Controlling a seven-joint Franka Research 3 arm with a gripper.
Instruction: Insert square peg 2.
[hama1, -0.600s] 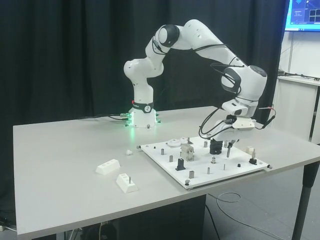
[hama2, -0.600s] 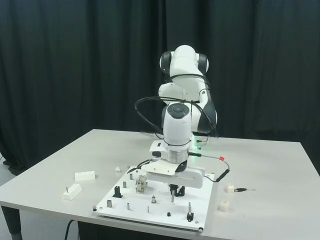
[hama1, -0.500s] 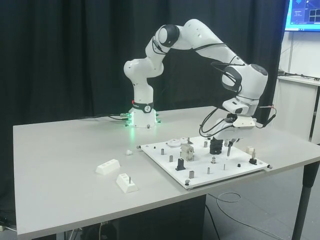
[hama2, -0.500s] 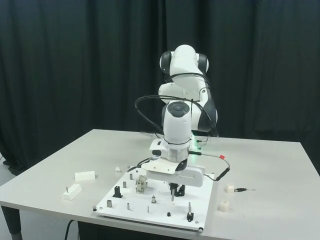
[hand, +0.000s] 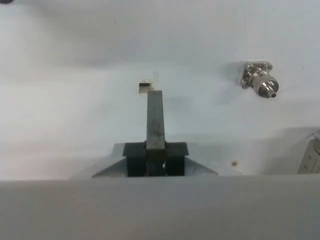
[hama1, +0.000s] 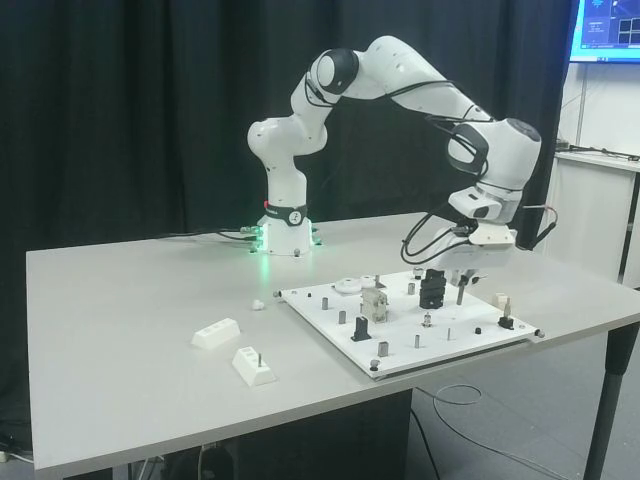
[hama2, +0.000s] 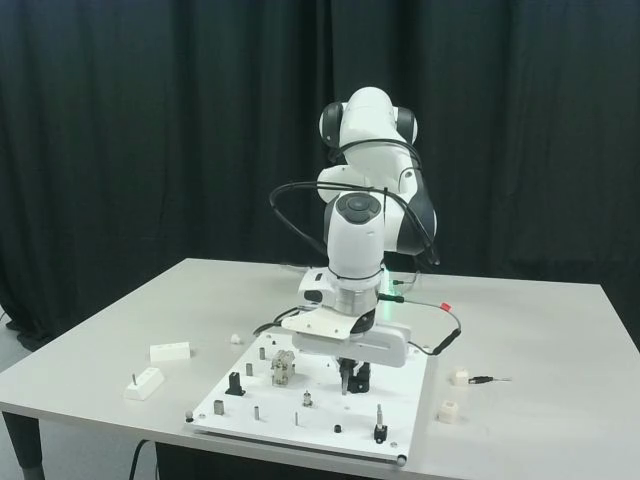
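Jaws: gripper (hand: 155, 159) clenched on the square peg (hand: 155, 117), black fingers (hand: 133, 159) pressing it from 2 sides.
Square peg: grey, held upright above the white board (hama1: 455, 345), its lower end clear of the surface; in the wrist view a small square hole (hand: 144, 87) lies just beyond its tip.
Connector: metal threaded fitting (hand: 260, 83) on a square flange, fixed to the board, apart from the peg.
Arm: white Franka arm (hama1: 400, 75) arched from its base (hama1: 285, 232) near the far edge of the tabletop (hama1: 130, 300) and reaching down over the board.
Board: flat at the tabletop's front edge, carrying several small black and grey fixtures.
Loose blocks: 2 white blocks (hama1: 216, 332) (hama1: 253, 364) on the tabletop beside the board, the nearer one with a thin pin standing in it.
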